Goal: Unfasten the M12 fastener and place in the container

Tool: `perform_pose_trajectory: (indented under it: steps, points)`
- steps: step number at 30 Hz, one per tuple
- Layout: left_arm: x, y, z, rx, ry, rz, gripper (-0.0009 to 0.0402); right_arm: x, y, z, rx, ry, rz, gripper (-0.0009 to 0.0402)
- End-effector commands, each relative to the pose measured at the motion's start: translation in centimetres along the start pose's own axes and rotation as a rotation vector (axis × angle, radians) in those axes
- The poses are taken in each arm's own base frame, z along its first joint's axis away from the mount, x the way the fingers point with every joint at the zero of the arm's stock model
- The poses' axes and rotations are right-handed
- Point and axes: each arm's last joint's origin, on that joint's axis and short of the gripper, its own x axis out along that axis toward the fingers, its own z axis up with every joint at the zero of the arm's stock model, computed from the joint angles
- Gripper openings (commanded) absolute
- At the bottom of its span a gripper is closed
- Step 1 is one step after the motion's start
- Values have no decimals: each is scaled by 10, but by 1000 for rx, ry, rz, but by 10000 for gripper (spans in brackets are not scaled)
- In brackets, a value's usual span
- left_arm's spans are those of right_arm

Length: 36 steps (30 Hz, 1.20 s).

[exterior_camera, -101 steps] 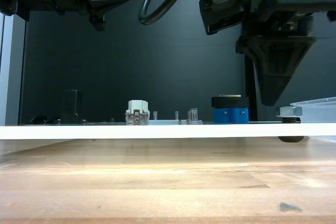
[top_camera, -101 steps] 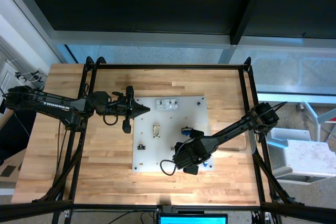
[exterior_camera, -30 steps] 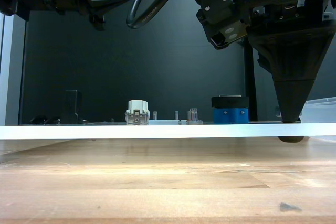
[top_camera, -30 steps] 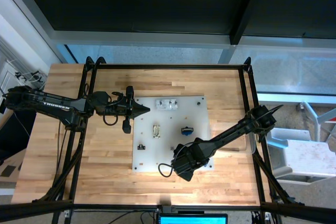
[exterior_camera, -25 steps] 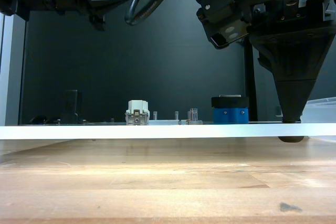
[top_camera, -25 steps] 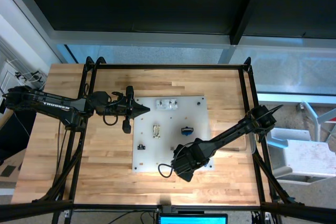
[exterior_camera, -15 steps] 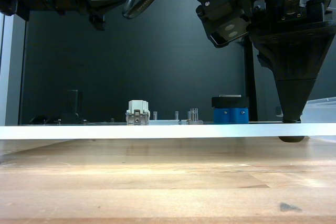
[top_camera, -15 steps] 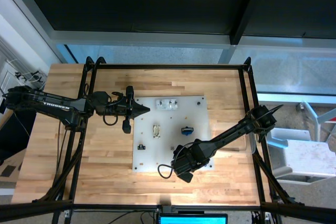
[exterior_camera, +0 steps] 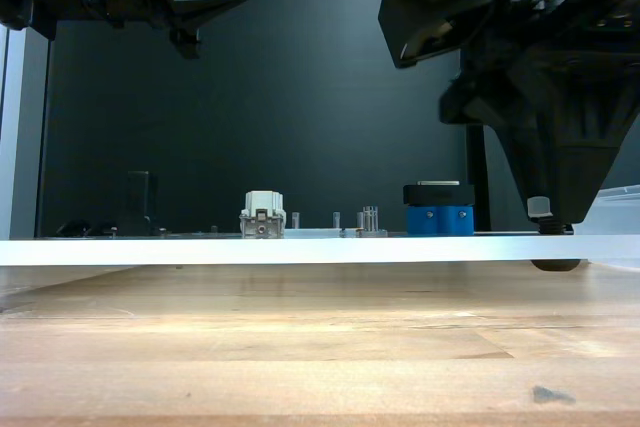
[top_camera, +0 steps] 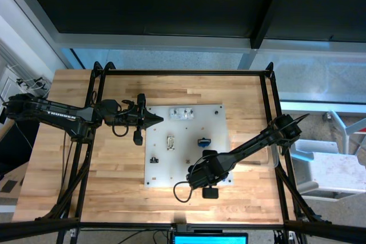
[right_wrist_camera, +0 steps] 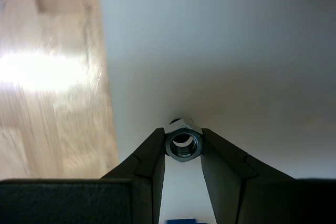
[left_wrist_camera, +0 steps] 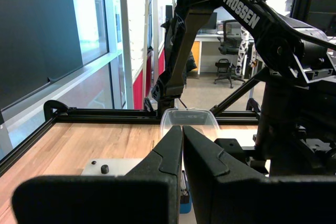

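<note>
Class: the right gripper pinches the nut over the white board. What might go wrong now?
The right gripper holds the nut by its fingertips only; it may slip before reaching the container. Whether the nut is free of its stud is unclear; lifting early could jam. The left gripper is parked, shut, at the board's far left edge.

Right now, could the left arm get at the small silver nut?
Probably not: the right gripper is clamped on the nut at the white board's near right edge, its arm covering it, while the left gripper hangs shut over the board's far left corner.
</note>
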Motion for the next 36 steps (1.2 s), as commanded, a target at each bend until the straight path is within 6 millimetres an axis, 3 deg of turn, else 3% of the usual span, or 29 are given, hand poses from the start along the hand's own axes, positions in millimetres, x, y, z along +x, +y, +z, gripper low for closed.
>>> perform_pose_trajectory:
  steps: [1, 5, 12, 26, 36]
  points:
    - [0, 0, 0, 0, 0, 0, 0, -2, 0, 0, -139, -8, 10, 0]
    - [0, 0, 0, 0, 0, 0, 0, -4, 0, 0, -261, -11, 10, 0]
    - [0, 0, 0, 0, 0, 0, 0, -18, -1, -2, -289, -40, 19, 0]
    - [0, 0, 0, 0, 0, 0, 0, -75, -11, -16, -279, -165, 56, 0]
    - [0, 0, 0, 0, 0, 0, 0, -80, -16, -27, -280, -130, 45, 0]
